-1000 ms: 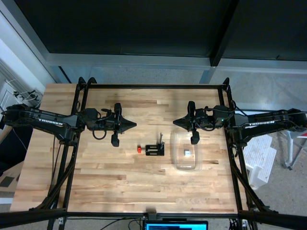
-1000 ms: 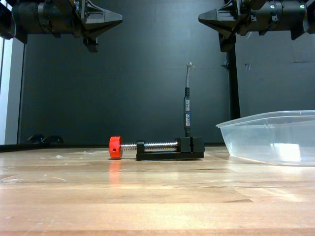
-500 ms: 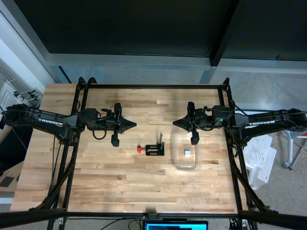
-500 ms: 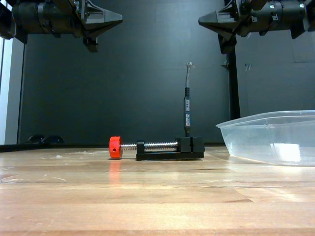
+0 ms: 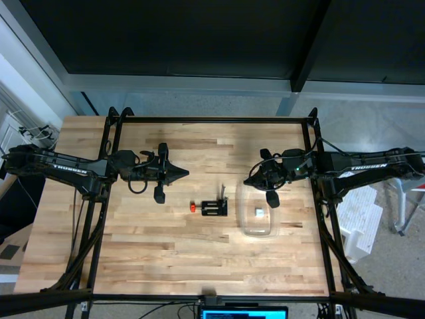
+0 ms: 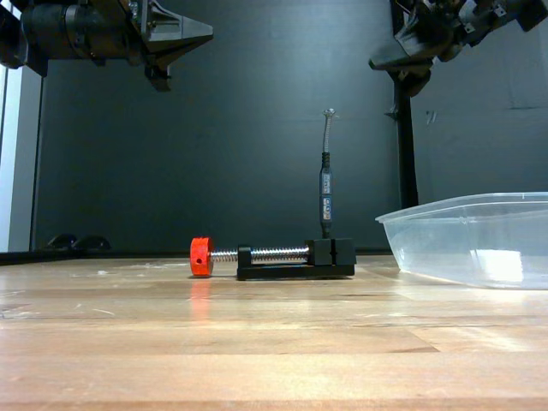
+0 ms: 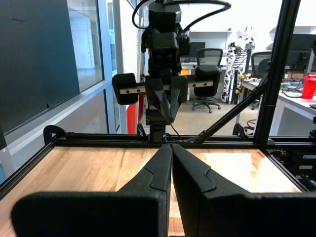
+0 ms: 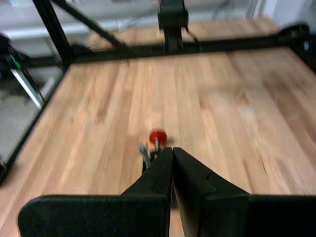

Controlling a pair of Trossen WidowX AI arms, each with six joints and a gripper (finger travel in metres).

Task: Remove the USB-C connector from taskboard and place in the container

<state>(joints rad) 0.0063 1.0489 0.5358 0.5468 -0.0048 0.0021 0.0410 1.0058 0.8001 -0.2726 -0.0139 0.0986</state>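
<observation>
While left gripper [image 5: 184,173], right gripper [image 5: 248,181] hover, connector [image 6: 325,193] upright

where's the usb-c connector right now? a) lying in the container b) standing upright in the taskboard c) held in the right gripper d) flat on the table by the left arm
B: the USB-C connector stands upright in the taskboard, outside the container; the left gripper and right gripper both hang shut high above the table, holding nothing.
</observation>
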